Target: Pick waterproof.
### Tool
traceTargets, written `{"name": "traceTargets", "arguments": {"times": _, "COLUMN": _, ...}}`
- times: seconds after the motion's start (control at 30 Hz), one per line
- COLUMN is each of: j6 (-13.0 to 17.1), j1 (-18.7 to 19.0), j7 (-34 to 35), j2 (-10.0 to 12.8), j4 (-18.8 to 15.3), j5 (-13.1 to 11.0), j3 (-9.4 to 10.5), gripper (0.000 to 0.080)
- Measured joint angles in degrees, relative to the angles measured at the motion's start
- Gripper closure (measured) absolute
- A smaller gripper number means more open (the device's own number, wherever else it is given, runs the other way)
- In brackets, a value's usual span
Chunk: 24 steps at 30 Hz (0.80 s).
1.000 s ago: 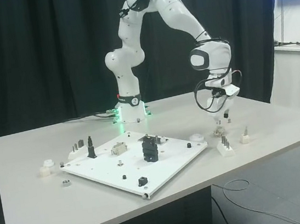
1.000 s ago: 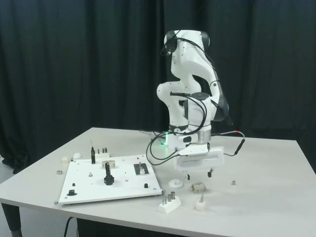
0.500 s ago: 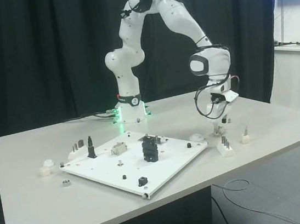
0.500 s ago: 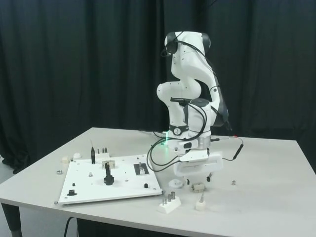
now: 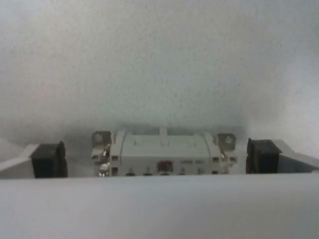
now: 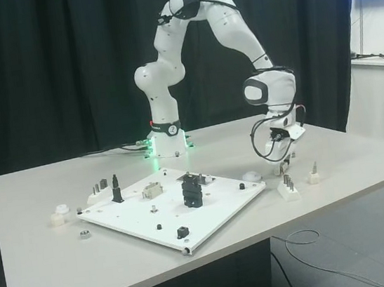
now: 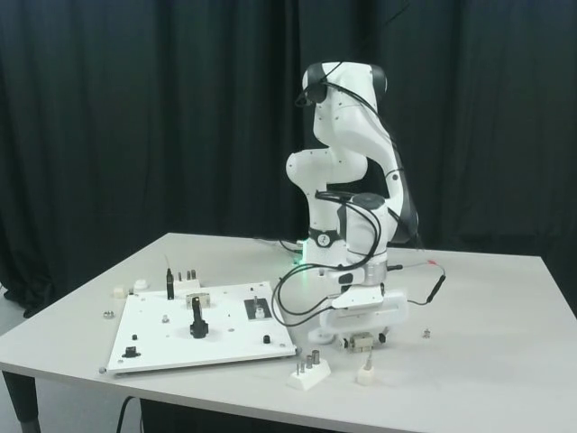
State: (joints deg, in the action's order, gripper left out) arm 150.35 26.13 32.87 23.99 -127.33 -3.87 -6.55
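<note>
The waterproof connector (image 5: 162, 152) is a pale grey rectangular block with metal tabs at both ends, lying flat on the grey table. My gripper (image 5: 154, 158) is open and low over it, one black fingertip (image 5: 47, 160) beyond each end of the connector, both apart from it. In the second room view the gripper (image 7: 361, 334) hangs just above the table with the connector (image 7: 361, 342) showing beneath the white hand. In the first room view the gripper (image 6: 280, 162) is down at the table right of the board, and the connector is hidden there.
A white assembly board (image 6: 221, 207) with black and metal parts lies left of the gripper. Close by are a white round disc (image 7: 319, 336), a white block with pins (image 7: 307, 371) and a small white post holder (image 7: 366, 372). A small metal piece (image 7: 425, 333) lies to the right.
The arm has come down over the last second. The hand dropped from well above the table to just over it, with the fingers now at either end of the connector.
</note>
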Motion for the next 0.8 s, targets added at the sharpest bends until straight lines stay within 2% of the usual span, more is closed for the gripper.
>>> {"name": "traceTargets", "arguments": {"times": 0.43, "j6": 0.64, "j1": -0.05, "j7": 0.16, "j2": 1.28, "j4": 0.02, "j5": 0.0, "j3": 0.56, "gripper": 0.0003}}
{"name": "traceTargets", "arguments": {"times": 0.47, "j6": 0.64, "j1": -0.05, "j7": 0.12, "j2": 1.28, "j4": 0.04, "j5": 0.0, "j3": 0.63, "gripper": 0.018}}
{"name": "traceTargets", "arguments": {"times": 0.8, "j6": 0.48, "j1": -0.06, "j7": -0.15, "j2": 0.77, "j4": 0.45, "j5": 0.0, "j3": 0.96, "gripper": 0.0174}}
